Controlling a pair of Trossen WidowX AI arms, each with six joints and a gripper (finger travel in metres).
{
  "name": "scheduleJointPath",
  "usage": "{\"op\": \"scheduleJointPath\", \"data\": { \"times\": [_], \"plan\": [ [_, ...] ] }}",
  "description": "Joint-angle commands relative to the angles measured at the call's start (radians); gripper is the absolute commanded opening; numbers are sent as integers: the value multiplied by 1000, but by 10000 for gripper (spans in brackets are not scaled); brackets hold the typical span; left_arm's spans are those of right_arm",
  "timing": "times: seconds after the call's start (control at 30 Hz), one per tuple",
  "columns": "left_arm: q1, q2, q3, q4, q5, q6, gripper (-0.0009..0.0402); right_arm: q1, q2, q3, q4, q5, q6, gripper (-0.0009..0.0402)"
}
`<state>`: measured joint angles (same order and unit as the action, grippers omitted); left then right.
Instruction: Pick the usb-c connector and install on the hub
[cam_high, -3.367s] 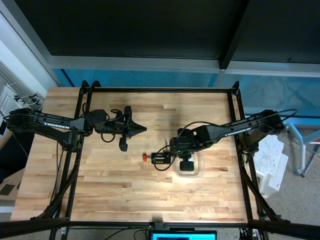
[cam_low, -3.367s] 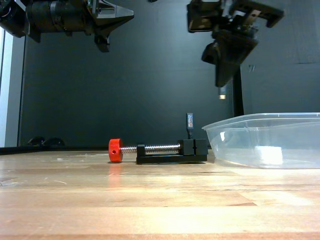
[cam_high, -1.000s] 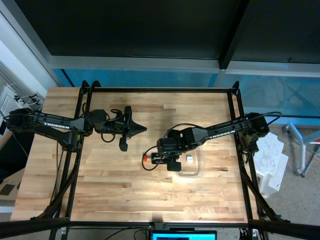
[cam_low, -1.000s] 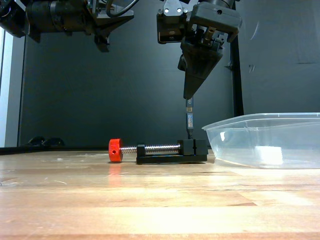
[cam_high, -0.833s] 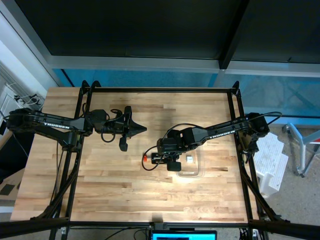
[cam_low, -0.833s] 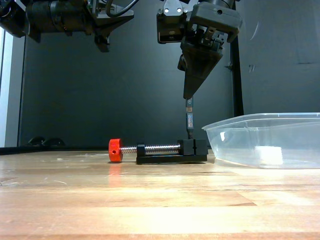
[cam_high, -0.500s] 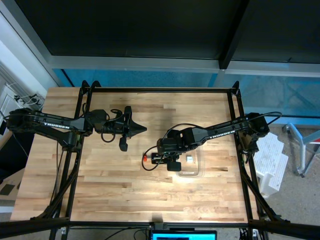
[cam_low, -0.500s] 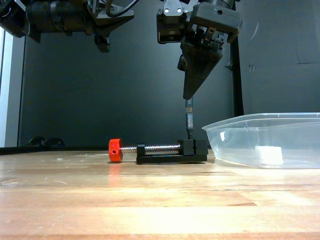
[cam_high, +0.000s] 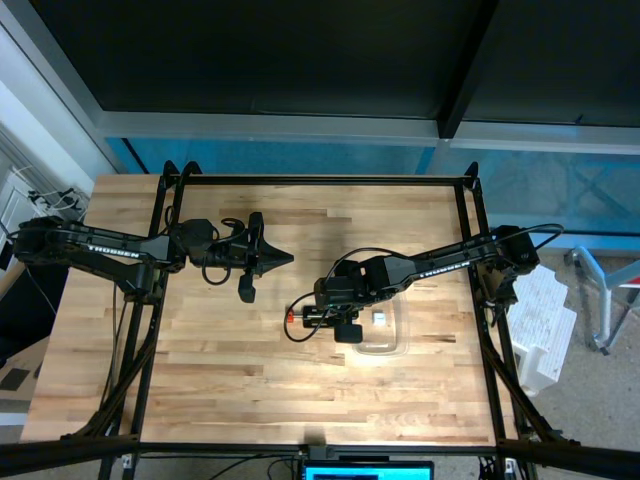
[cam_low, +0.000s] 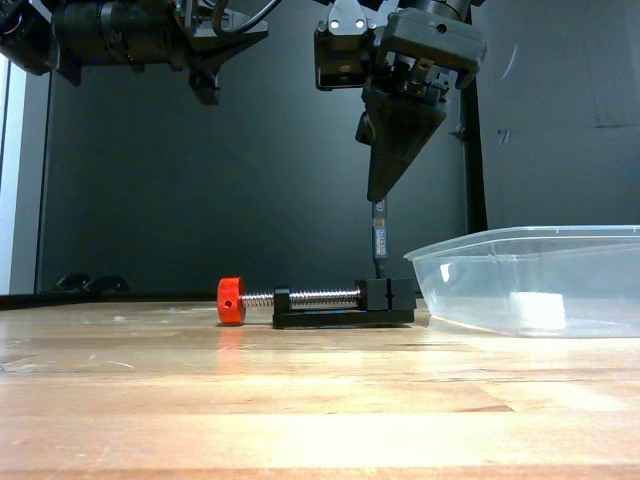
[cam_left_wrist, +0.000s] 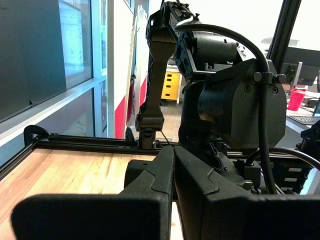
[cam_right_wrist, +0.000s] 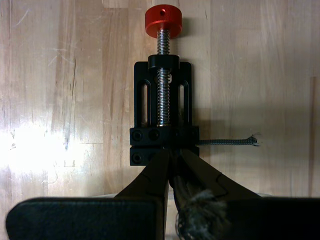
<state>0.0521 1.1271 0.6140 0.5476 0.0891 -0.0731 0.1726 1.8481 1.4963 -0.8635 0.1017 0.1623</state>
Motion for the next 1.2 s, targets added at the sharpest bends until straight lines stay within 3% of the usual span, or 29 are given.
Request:
{"op": "scheduleJointPath", "data": {
  "times": [0.03, 1.2],
  "plan": [
    [0, 0, 0, 0, 0, 0, 0, 0, 0, -1, 5, 1, -7, 0],
    [0, 0, 0, 0, 0, 0, 0, -3, -1, -2, -10, 3, -23, 0]
  ]
}}
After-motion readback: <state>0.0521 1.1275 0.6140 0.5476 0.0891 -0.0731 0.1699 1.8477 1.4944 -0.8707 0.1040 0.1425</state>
